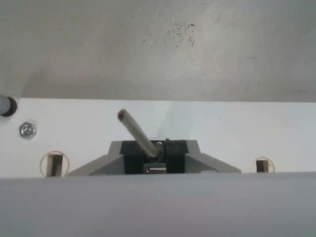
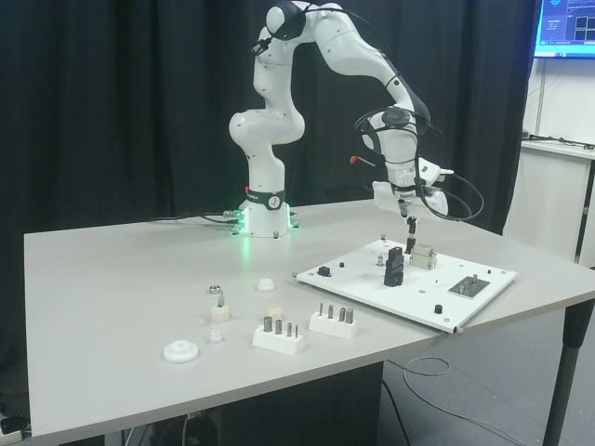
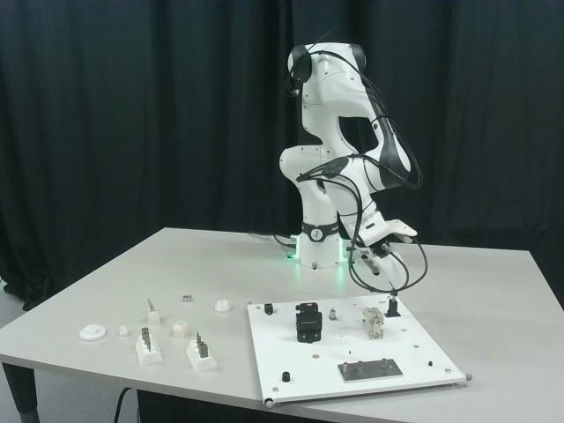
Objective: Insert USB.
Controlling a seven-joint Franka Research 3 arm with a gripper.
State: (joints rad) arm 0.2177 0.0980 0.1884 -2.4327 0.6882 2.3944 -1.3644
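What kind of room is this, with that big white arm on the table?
Most likely a robotics lab or test room: a white robot arm bolted to a grey table, a white practice board with fittings, and black curtains behind.

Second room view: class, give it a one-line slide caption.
White arm holds its gripper above the white board.

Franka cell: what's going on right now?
The white Franka arm has its gripper hanging above the white assembly board on the grey table, holding a small black USB plug with a short grey cable stub. In the room views the plug is clear of the board, near a small white socket block, not yet inserted. A black fixture block stands on the board too; white peg holders sit on the table beside it.
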